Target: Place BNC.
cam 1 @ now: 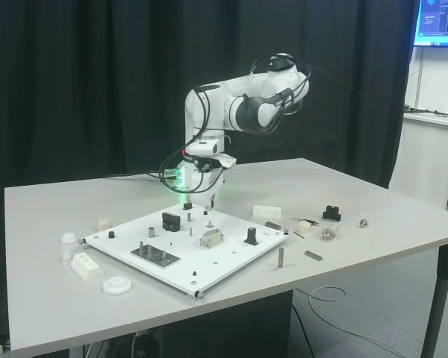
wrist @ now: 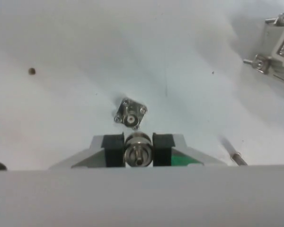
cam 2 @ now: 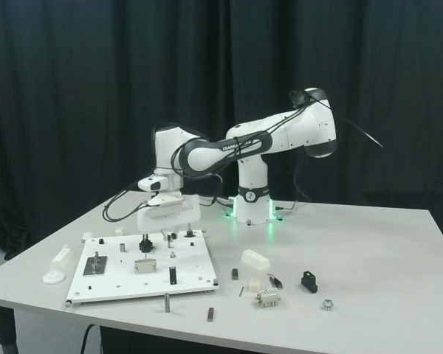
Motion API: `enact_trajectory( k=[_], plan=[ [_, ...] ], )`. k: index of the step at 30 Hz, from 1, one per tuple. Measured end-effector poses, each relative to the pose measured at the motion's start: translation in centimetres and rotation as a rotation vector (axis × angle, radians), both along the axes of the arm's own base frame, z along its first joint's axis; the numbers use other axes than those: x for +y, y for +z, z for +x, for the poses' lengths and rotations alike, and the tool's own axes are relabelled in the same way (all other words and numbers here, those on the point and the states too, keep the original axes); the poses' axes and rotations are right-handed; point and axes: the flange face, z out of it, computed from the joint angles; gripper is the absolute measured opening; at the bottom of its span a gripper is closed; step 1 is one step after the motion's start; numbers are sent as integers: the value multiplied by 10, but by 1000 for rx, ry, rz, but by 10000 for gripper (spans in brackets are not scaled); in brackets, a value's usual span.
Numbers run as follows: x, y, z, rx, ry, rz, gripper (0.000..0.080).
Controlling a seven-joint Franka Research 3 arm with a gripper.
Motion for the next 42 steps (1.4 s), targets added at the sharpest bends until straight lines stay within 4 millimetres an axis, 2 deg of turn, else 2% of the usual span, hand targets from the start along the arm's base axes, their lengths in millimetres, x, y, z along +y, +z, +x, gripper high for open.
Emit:
enact_trajectory(
  k=[6,22,30,37,42],
  plan=[
    [-1,6,0,-7,-3,5,121],
    [-1,6,0,-9,-9,7,121],
    [1,6,2,-17,-73,16,121],
    [15,4,9,-33,-105,58,121],
    [37,3,17,-35,-108,97,121]
  ],
)
